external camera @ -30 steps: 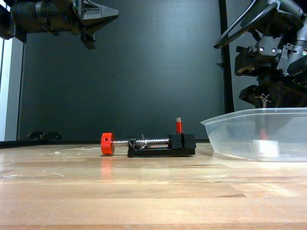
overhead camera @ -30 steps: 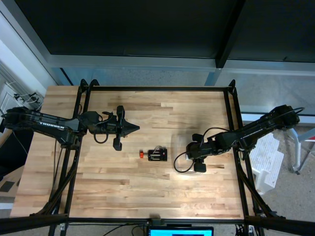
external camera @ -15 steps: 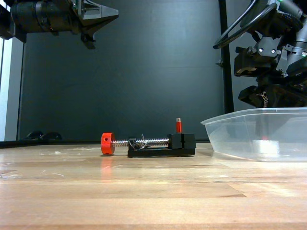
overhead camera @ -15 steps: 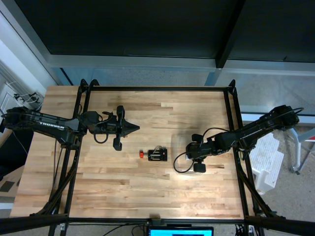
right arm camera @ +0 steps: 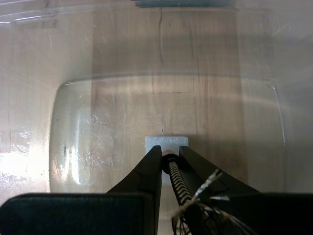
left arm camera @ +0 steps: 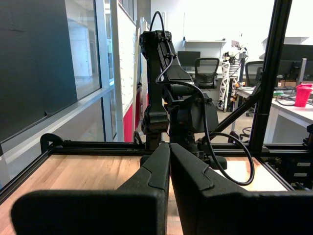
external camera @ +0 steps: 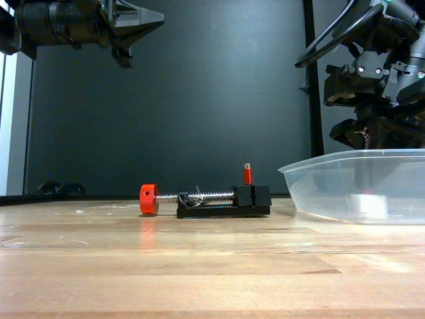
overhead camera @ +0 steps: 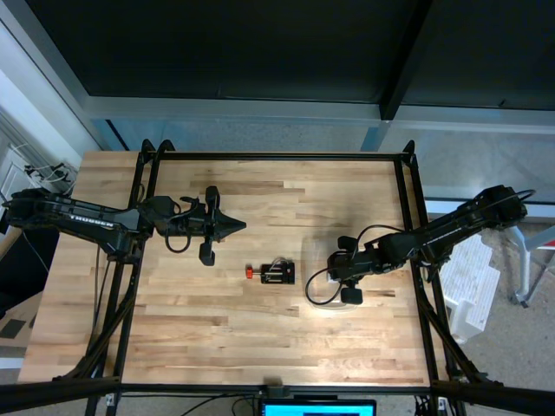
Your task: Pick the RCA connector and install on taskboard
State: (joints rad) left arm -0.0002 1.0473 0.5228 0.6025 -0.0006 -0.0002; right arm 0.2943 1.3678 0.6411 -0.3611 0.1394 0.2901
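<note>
Right hand (right arm camera: 169,157) pinches the thin RCA connector (right arm camera: 177,183) just above the clear tray (external camera: 312,174), over a small white square bit (right arm camera: 166,141). Left hand (left arm camera: 169,147), pressed together, hangs high at the upper left of the low view. The taskboard (overhead camera: 278,274) sits in the middle of the counter (overhead camera: 225,329).

Both arms, the left arm (overhead camera: 78,217) and the right arm (overhead camera: 451,225), are matte black with looping black cables (left arm camera: 251,161). The left arm bears white lettering. The left gripper (overhead camera: 241,226), left of the tabletop's (overhead camera: 260,347) centre, and the right gripper (right arm camera: 169,150), toward its right side, have tapered wedge fingers.
</note>
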